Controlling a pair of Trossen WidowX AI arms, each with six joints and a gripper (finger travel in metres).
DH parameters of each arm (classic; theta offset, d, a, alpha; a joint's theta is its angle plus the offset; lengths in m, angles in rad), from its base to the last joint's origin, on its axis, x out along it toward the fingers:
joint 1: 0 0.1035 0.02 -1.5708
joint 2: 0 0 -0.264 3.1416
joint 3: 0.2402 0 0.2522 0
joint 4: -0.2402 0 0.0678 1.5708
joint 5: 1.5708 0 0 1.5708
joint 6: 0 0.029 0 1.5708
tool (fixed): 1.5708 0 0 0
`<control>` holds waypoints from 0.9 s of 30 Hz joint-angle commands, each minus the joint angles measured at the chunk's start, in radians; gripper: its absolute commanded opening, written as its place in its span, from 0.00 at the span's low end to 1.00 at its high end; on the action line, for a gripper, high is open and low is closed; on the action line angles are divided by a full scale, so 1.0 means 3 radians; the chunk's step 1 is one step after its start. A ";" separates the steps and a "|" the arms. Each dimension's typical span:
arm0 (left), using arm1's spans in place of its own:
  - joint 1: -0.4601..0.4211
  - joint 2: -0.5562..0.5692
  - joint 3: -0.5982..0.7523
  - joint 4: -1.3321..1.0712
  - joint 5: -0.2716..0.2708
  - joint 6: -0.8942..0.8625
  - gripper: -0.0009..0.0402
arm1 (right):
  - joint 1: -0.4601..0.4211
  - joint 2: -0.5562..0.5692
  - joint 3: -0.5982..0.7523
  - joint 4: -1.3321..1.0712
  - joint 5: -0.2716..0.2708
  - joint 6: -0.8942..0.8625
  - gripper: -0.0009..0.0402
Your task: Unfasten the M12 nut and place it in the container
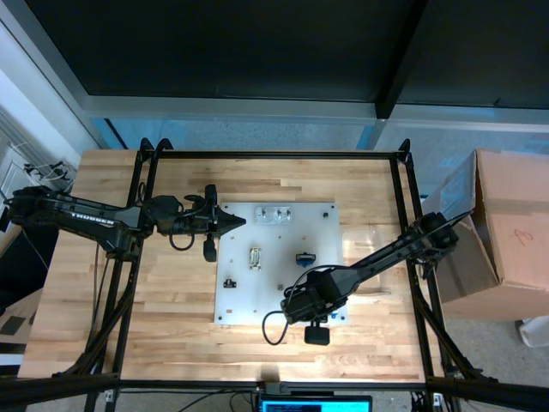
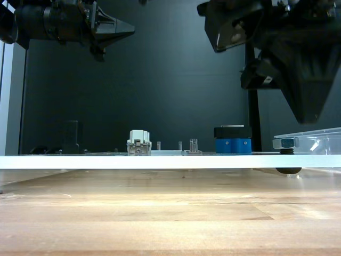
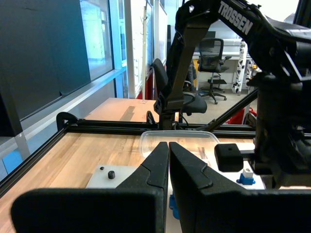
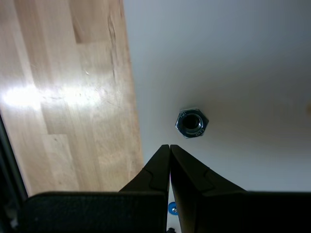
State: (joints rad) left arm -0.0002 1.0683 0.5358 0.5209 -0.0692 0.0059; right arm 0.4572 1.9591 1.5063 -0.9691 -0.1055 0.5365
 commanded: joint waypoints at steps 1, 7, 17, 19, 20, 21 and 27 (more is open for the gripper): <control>0.0001 -0.0001 0.0001 0.0003 0.0001 0.0001 0.02 | 0.0005 0.0061 -0.0017 0.0043 -0.0005 -0.0102 0.02; 0.0000 0.0000 0.0001 0.0001 0.0001 0.0001 0.02 | 0.0004 0.0095 -0.0020 0.0108 -0.0001 -0.0146 0.02; 0.0000 0.0000 0.0000 0.0001 0.0001 0.0001 0.02 | 0.0004 0.0032 0.0031 -0.0306 0.1072 0.0065 0.02; 0.0000 0.0000 0.0000 0.0001 0.0001 0.0001 0.02 | 0.0004 0.0005 0.0045 -0.0308 0.1058 0.0104 0.02; 0.0000 0.0000 0.0000 0.0000 0.0001 0.0001 0.02 | 0.0004 -0.0010 0.0047 -0.0308 0.1045 0.0111 0.02; 0.0000 0.0000 0.0001 0.0000 0.0001 0.0001 0.02 | 0.0004 -0.0019 0.0051 -0.0310 0.1038 0.0121 0.02; 0.0000 0.0001 0.0000 0.0000 0.0001 0.0001 0.02 | 0.0005 -0.0061 0.0067 -0.0292 0.0559 0.0151 0.02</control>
